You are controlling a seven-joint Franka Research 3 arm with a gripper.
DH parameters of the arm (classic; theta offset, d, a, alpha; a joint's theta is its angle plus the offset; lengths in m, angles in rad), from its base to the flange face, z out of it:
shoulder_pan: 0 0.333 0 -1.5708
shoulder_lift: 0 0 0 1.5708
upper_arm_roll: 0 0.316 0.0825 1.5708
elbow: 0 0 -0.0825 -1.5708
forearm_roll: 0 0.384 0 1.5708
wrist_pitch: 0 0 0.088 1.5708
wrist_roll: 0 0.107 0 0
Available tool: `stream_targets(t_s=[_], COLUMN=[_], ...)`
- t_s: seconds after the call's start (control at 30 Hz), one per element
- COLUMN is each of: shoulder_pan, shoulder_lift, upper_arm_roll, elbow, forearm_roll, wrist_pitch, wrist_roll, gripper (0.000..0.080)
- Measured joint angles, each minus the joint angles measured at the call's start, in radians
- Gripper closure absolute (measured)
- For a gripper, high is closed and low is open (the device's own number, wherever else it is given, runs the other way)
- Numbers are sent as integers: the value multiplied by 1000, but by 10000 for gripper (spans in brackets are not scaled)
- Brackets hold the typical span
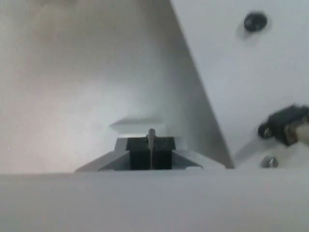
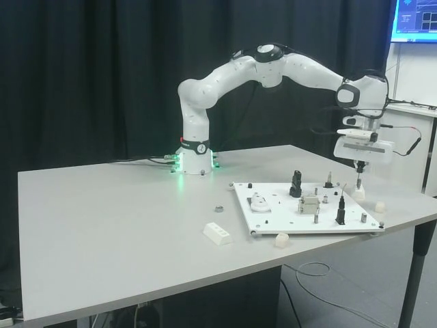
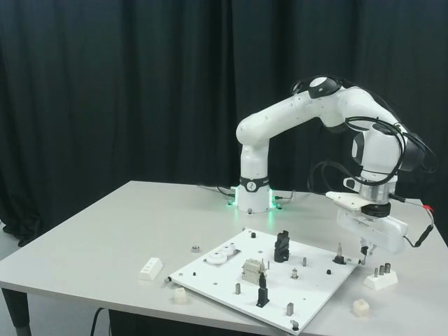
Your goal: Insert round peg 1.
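Round peg (image 1: 151,145): slim grey pin, long axis vertical, tip down, pinched between closed black fingers (image 1: 139,153). Seen at right of both room views, hanging just above desk (image 2: 102,205), between white board (image 3: 231,280) and white peg holder (image 3: 380,278).

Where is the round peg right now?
In both room views the round peg hangs upright in the gripper, above the table between the white board's edge and the small white peg holder.
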Motion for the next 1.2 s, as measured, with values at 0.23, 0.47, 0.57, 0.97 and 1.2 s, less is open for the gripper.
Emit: stream_targets(t_s=[0.23, 0.47, 0.57, 0.97, 1.2], shoulder_pan=[-19, -54, -69, -108, -115], shoulder_lift=[-2, -7, -8, -15, -15], upper_arm_roll=[-8, -10, -10, -8, -1], elbow=[-9, -16, -23, -40, -54], forearm_roll=[-23, -27, -27, -24, -14], wrist_pitch=[17, 36, 39, 39, 40], wrist_roll=[-96, -230, -272, -511, -593], gripper=[785, 785, 785, 785, 785])
